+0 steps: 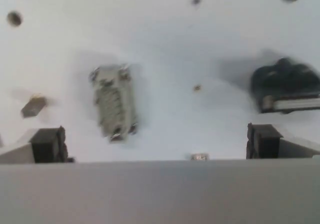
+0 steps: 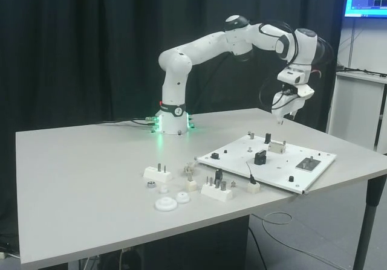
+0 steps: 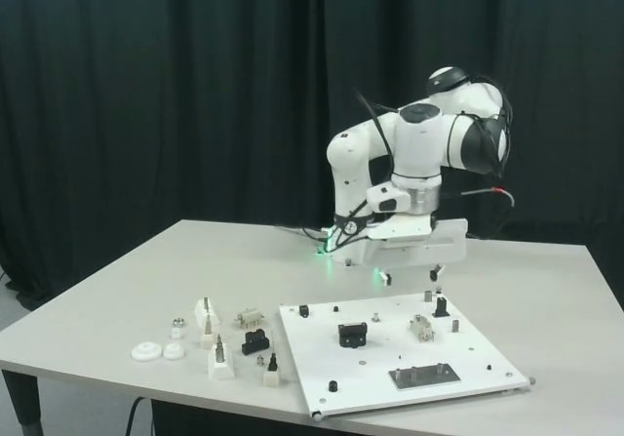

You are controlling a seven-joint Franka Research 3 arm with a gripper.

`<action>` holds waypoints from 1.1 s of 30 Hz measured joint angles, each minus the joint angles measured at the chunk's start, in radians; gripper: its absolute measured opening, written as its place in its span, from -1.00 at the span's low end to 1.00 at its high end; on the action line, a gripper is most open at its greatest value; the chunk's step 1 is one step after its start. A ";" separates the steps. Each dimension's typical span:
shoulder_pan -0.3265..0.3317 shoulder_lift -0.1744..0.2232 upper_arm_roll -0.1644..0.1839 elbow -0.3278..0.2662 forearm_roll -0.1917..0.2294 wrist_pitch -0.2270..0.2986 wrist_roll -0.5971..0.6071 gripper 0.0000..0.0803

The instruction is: Pick BNC.

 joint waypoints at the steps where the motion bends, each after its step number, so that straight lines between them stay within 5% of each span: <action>1: -0.006 0.000 -0.002 0.002 0.000 0.009 -0.002 0.99; 14: -0.125 0.017 -0.006 0.043 -0.007 0.128 -0.107 0.99; 33: -0.331 0.063 0.010 0.099 -0.004 0.138 -0.331 0.99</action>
